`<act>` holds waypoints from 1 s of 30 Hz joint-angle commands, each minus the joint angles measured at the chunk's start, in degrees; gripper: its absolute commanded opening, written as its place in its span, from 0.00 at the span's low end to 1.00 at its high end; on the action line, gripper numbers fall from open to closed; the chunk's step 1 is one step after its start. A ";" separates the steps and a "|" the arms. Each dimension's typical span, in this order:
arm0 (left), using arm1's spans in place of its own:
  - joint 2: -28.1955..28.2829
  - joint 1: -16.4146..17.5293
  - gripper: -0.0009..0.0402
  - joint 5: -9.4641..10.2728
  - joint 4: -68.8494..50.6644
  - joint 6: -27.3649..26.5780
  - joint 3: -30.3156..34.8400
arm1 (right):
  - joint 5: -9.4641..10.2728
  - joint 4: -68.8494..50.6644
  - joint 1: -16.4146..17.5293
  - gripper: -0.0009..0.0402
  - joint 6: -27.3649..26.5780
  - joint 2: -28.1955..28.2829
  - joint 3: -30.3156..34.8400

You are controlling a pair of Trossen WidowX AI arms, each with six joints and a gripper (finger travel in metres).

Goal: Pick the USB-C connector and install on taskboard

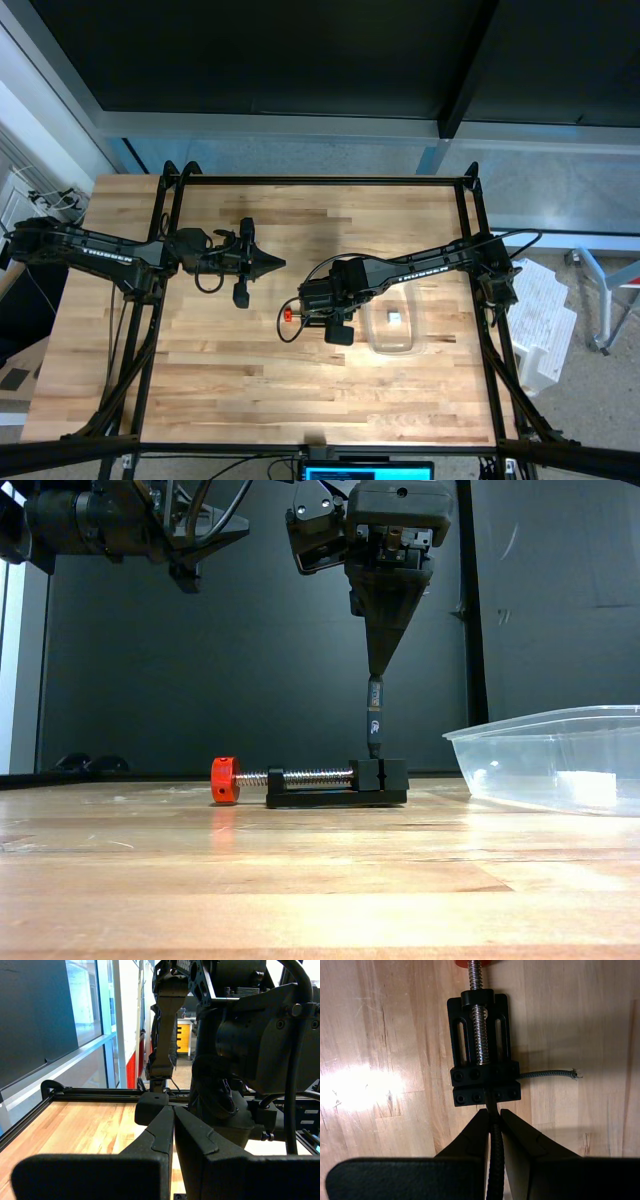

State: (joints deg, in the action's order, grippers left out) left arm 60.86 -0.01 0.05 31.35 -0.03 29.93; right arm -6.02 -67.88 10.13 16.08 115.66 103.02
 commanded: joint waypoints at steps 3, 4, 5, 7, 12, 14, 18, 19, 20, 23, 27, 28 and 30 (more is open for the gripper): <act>0.00 0.02 0.02 -0.02 0.00 0.00 0.02 | 0.28 3.19 -0.02 0.02 -0.20 0.15 -2.43; 0.00 0.02 0.02 -0.02 0.02 0.00 0.02 | 0.96 4.50 -0.02 0.02 -0.20 0.11 -3.50; 0.00 0.00 0.02 -0.02 0.02 0.00 0.02 | 1.64 5.60 -0.02 0.02 -0.17 0.04 -4.48; 0.00 0.00 0.02 -0.02 0.02 0.00 0.02 | 1.55 6.73 -0.04 0.02 -0.15 0.04 -5.64; 0.00 0.00 0.02 -0.02 0.02 0.00 0.02 | 1.55 6.56 -0.07 0.02 0.11 -0.90 -6.05; 0.00 0.00 0.02 -0.02 0.02 0.00 0.02 | 1.55 6.19 -0.07 0.02 0.11 -1.44 -6.01; 0.00 0.00 0.02 -0.02 0.00 0.00 0.02 | 1.07 5.51 -0.13 0.03 -0.04 -2.21 -6.03; 0.00 0.00 0.02 -0.02 0.00 0.00 0.02 | 1.07 5.40 -0.13 0.05 -0.04 -2.29 -6.03; 0.00 0.02 0.02 -0.02 0.02 0.00 0.02 | 1.07 5.29 -0.11 0.06 -0.04 -2.49 -6.03; 0.00 0.00 0.02 -0.02 0.02 0.00 0.02 | 1.09 5.20 -0.13 0.13 -0.04 -2.80 -6.03; 0.00 0.00 0.02 -0.02 0.02 0.00 0.02 | 1.09 5.38 -0.11 0.24 -0.07 -3.15 -6.03; 0.00 0.02 0.02 -0.02 0.02 0.00 0.02 | 1.07 5.44 -0.11 0.26 -0.07 -3.23 -6.03; 0.00 0.00 0.02 -0.02 0.02 0.00 0.02 | 1.09 5.42 -0.11 0.31 -0.04 -3.82 -6.03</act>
State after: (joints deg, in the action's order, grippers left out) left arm 60.84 -0.01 0.05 31.38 -0.05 29.93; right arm -4.51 -62.76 10.02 15.99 112.40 96.75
